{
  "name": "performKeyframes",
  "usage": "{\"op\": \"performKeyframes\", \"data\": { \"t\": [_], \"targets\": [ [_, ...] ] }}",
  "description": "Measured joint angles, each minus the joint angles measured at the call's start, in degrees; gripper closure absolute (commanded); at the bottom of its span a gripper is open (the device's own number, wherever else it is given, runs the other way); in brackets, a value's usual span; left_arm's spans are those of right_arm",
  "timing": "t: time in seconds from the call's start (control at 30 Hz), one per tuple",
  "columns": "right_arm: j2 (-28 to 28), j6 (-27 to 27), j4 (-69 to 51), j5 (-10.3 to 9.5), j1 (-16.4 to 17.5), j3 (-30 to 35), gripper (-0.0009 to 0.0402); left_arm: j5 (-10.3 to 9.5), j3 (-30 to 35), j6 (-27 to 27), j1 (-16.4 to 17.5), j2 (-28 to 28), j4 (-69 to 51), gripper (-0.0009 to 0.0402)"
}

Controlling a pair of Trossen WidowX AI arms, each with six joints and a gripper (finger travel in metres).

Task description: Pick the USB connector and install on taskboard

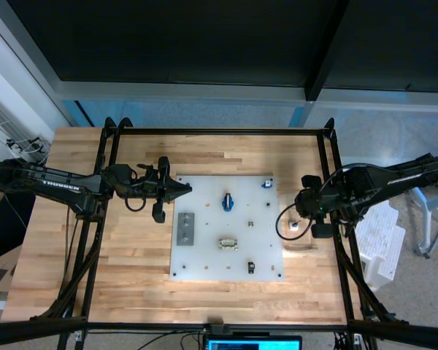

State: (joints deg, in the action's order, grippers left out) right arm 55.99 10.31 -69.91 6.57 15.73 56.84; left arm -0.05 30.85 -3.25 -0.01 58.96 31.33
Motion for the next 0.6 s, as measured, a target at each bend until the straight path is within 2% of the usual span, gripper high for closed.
{"op": "performKeyframes", "data": {
  "t": [0.07, 0.2, 0.47, 0.6],
  "targets": [
    [0.0, 0.92, -0.61, 1.33, 0.85, -0.2, 0.0348, 0.0, 0.02, 0.02, 0.0, 0.02, 0.02, 0.0393],
    [0.02, 3.23, -1.29, 2.75, 2.51, -0.87, 0.0316, 0.0, 0.02, 0.02, 0.0, 0.0, 0.0, 0.0393],
    [0.02, 8.55, -1.86, 2.89, 3.65, -3.08, 0.0254, 0.0, 0.02, 0.02, 0.0, 0.0, 0.02, 0.0393],
    [0.02, 9.27, -1.31, 2.89, 4.15, -5.6, 0.0233, 0.0, 0.0, 0.02, 0.0, 0.02, 0.02, 0.0393]
  ]
}}
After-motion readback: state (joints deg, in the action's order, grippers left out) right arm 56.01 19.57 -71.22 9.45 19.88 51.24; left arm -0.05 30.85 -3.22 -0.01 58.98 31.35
